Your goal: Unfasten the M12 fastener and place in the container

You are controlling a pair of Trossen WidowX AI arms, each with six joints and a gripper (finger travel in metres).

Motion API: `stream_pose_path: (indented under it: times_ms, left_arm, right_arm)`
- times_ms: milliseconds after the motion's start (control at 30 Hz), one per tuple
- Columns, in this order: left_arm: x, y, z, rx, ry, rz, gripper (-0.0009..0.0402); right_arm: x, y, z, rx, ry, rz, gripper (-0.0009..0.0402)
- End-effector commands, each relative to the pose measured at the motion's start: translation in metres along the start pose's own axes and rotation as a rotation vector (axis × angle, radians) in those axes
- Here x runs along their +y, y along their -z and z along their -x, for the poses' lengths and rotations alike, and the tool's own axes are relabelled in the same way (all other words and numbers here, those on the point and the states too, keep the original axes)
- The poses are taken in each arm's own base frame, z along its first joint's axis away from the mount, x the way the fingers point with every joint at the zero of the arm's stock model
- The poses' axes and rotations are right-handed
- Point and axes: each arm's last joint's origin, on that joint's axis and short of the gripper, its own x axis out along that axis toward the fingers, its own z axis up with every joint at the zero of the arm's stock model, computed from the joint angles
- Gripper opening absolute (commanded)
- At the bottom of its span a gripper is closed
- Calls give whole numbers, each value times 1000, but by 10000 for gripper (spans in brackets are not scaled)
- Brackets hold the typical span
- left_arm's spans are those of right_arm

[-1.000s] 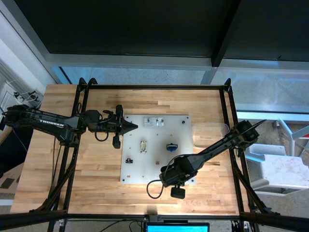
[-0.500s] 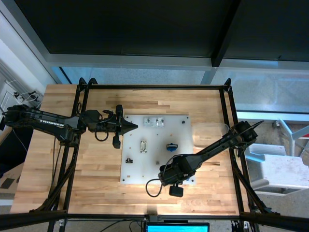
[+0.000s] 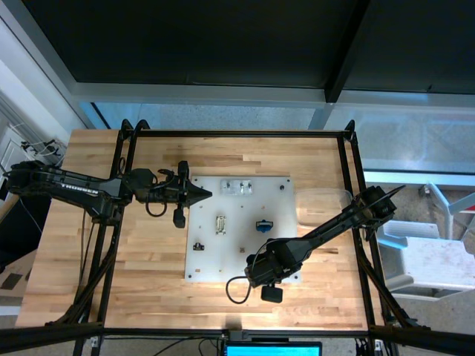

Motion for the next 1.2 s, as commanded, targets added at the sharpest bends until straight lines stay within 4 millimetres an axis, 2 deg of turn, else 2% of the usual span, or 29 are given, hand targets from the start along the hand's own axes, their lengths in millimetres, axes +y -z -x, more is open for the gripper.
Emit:
stream_pose_path:
  times_ms: [33, 400, 500, 600, 867, 1200]
  left_arm:
    - [0, 0, 0, 0, 0, 0, 0]
    - [0, 0, 0, 0, 0, 0, 0]
    - [0, 0, 0, 0, 0, 0, 0]
    - [0, 0, 0, 0, 0, 0, 0]
    - [0, 0, 0, 0, 0, 0, 0]
    - [0, 0, 0, 4, 0, 0, 0]
  right_arm:
    - [-1, 0, 0, 1, 7, -2, 0]
    - [-1, -1, 1, -8, 13, 10, 0]
    - [-7, 0, 4, -80, 178, -32, 0]
    - [-9, -1, 9, -96, 244, -26, 0]
    - [-7, 0, 11, -83, 221, -27, 0]
    - [5, -3, 20, 2, 35, -34, 0]
